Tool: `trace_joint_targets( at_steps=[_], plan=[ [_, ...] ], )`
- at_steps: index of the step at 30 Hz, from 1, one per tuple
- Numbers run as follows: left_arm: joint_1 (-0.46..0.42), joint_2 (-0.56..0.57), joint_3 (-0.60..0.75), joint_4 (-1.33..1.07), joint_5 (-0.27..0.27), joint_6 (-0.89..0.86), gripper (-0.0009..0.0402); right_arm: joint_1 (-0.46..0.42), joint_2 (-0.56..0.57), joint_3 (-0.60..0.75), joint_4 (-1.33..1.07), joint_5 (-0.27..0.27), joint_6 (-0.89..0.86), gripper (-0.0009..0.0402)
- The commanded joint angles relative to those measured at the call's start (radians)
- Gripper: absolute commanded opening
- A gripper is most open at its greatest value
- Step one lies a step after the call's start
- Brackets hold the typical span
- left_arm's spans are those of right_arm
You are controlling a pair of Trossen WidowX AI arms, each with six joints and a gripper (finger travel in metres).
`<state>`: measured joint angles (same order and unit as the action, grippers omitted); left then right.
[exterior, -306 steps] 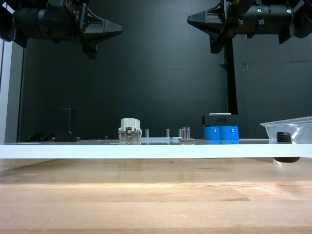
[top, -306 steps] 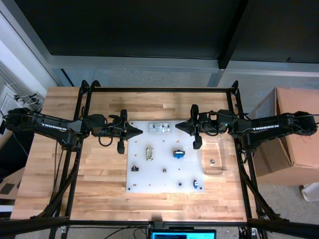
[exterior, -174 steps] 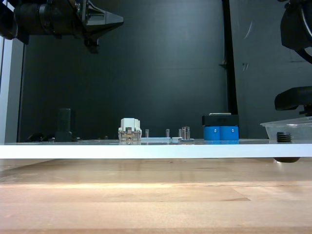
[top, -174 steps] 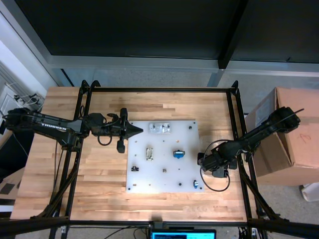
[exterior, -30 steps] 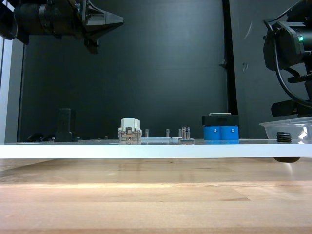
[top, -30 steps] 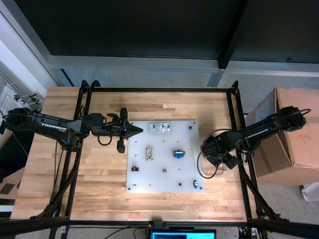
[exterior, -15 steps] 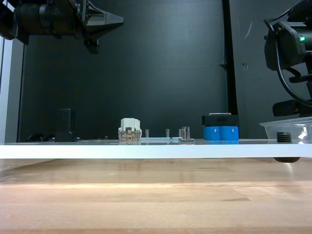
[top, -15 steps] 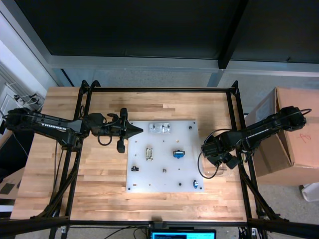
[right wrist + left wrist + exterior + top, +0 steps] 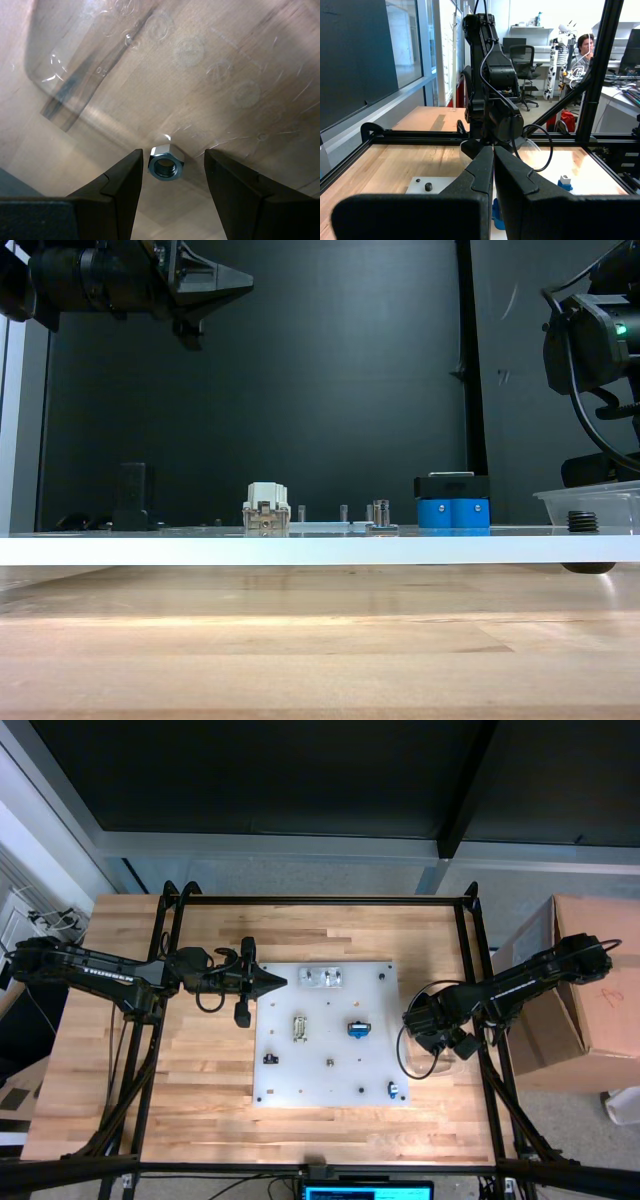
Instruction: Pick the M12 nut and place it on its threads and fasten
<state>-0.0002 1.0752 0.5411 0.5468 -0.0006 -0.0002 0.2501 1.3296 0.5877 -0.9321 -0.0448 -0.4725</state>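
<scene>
Silver nut (image 9: 166, 162): lies flat and free on the floor of the clear tray (image 9: 100, 60), its hole towards the right wrist camera, clear of its stud.
Stud (image 9: 582, 522): black and bare with its ribs showing; in the low view it stands in front of the tray.
Right gripper (image 9: 172, 156): hangs over the tray just off the right edge of the board (image 9: 310, 1060), pointing down. Its fingers (image 9: 122, 185) are spread wide, one on each side of the nut, and neither touches it.
Left gripper (image 9: 281, 984): high over the board's far left edge, pointing inward. Its fingers (image 9: 480, 170) are pressed together with nothing between them.
</scene>
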Motion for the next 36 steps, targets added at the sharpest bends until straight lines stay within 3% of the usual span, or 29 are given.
trace_joint_targets(
  at_steps=[1,8,20,28,33,36],
  plan=[
    [0.000,0.000,0.000,0.000,0.000,0.000,0.0000,0.000,0.001,-0.005,0.003,0.020,0.000,0.0145],
    [0.000,0.000,0.000,0.000,0.000,0.000,0.0000,0.000,0.001,-0.008,0.008,0.028,0.000,0.0084],
    [0.000,0.000,0.000,0.000,0.000,0.000,0.0000,-0.001,-0.011,-0.005,0.007,0.027,0.000,0.0014],
    [0.000,0.000,0.000,0.000,0.000,0.000,0.0000,-0.001,-0.063,0.063,-0.032,0.032,-0.001,0.0004],
    [0.000,0.000,0.000,0.000,0.000,0.000,0.0000,0.001,-0.085,0.140,-0.082,0.135,-0.001,0.0007],
    [0.000,0.000,0.000,0.000,0.000,0.000,0.0000,0.010,-0.084,0.203,-0.121,0.161,-0.002,0.0007]
  ],
)
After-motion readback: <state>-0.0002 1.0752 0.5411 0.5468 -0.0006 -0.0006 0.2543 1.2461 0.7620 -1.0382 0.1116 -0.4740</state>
